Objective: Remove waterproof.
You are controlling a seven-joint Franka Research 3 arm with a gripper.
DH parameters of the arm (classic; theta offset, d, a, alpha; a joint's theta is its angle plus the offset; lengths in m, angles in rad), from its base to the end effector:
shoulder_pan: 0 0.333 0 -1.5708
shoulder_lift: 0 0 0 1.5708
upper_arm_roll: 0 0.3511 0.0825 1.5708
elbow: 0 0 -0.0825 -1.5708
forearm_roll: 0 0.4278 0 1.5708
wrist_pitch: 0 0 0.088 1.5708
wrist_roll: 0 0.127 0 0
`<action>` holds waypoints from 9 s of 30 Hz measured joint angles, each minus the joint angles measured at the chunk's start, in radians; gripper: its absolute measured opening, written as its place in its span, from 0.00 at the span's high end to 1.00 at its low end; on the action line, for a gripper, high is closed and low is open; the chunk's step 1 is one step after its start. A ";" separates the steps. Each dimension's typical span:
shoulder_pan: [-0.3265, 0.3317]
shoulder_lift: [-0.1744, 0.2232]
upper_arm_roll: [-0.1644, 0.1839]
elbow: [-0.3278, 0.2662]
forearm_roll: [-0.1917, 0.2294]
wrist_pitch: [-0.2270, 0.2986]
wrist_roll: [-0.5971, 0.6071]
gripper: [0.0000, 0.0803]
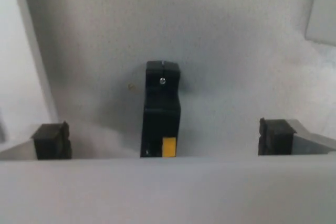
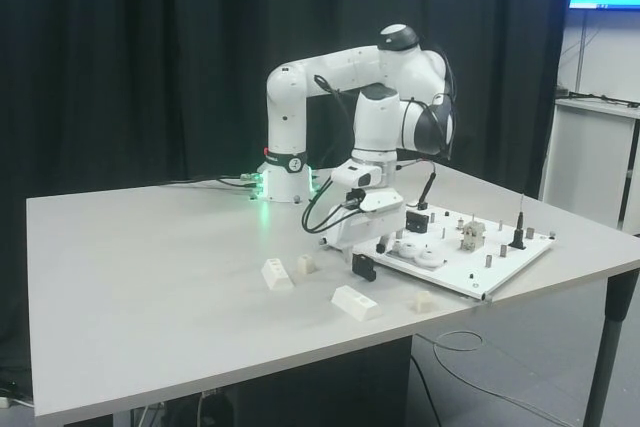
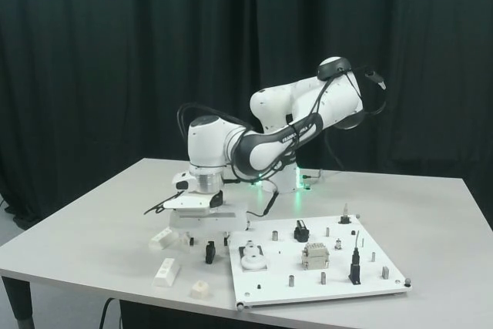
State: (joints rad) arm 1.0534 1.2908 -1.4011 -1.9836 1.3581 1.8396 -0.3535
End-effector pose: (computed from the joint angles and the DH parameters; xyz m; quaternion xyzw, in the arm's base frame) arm 0.6229 -0.0833 0.1947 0.9660 -0.2582 -0.0021 0.0084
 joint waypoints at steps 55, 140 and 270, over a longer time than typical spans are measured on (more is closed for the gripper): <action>0.002 -0.001 -0.043 0.008 -0.019 -0.043 0.005 0.00; 0.354 -0.033 -0.160 0.090 -0.036 -0.138 1.653 0.00; 0.376 -0.039 0.021 0.114 -0.046 0.026 1.944 0.61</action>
State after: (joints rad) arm 1.4297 1.2514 -1.3805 -1.8696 1.3121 1.8658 1.5900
